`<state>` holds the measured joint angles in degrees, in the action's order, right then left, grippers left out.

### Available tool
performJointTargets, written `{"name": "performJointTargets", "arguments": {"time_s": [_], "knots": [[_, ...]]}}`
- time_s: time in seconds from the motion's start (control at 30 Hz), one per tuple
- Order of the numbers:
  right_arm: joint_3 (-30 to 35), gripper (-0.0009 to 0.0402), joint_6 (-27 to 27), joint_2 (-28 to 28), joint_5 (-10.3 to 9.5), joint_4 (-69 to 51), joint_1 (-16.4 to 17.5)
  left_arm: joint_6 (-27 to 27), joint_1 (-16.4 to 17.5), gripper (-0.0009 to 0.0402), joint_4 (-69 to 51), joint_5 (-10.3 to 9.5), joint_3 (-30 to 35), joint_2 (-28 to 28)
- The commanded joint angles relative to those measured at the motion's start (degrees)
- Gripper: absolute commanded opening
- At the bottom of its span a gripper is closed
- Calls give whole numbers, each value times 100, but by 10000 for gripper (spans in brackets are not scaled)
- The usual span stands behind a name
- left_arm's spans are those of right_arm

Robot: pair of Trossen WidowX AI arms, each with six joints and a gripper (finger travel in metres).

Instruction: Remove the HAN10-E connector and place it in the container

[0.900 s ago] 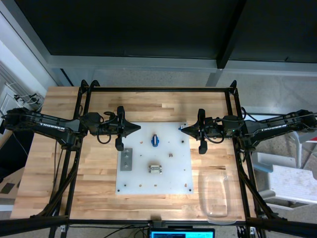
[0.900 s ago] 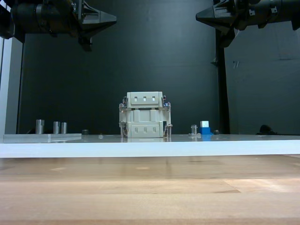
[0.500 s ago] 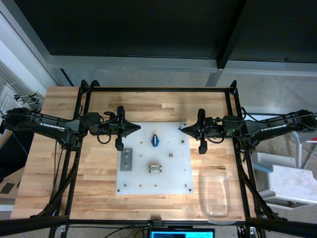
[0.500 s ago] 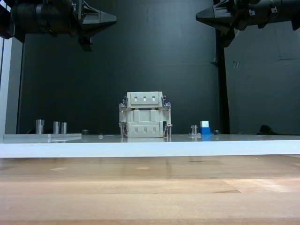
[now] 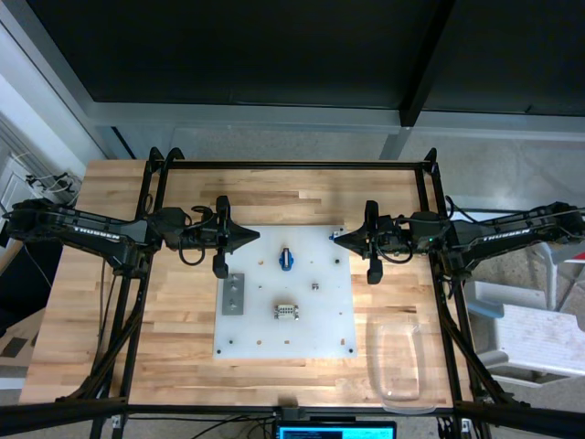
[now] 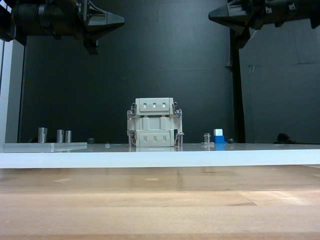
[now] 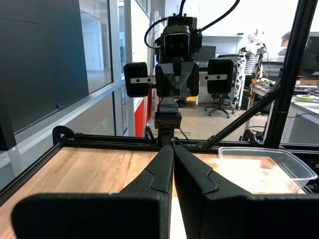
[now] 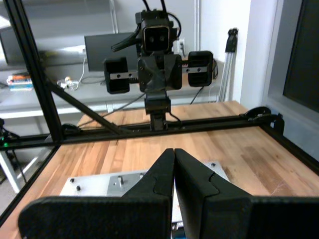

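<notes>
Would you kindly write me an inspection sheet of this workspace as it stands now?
Surface: wooden table carrying a white task board.
Job's things: HAN10-E connector seated upright on the board, untouched; clear container on the table beside the board's right near corner, nothing seen inside.
Clutter: blue knob piece, grey metal plate, small stud, all on the board.
Grippers: left gripper shut, hovering high over the board's far left corner; right gripper shut, high over its far right corner.
Cables: black loop under the left wrist, off the board.
Surroundings: black frame around the table; screen at the near edge.
</notes>
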<state>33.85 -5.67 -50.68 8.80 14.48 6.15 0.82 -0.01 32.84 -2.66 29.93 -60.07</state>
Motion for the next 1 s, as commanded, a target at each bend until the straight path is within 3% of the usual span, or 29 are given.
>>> {"name": "performJointTargets", "arguments": {"time_s": [0.03,0.1,0.23,0.47,0.6,1.0], "knots": [[352,0,-4,-136,-4,-597,4,-2,2,0,0,2,2,-2],[605,0,-7,-267,-28,-999,9,-2,2,0,2,2,2,-2],[1134,0,-11,-638,-264,-1731,11,-2,2,0,0,2,2,-4],[2343,0,7,-1526,-315,-3272,37,-2,2,0,0,2,2,-2],[3001,0,48,-2022,-601,-3930,39,-2,2,0,0,2,2,-2],[4817,0,42,-3285,-586,-5643,105,-2,0,0,0,2,2,-2]]}}
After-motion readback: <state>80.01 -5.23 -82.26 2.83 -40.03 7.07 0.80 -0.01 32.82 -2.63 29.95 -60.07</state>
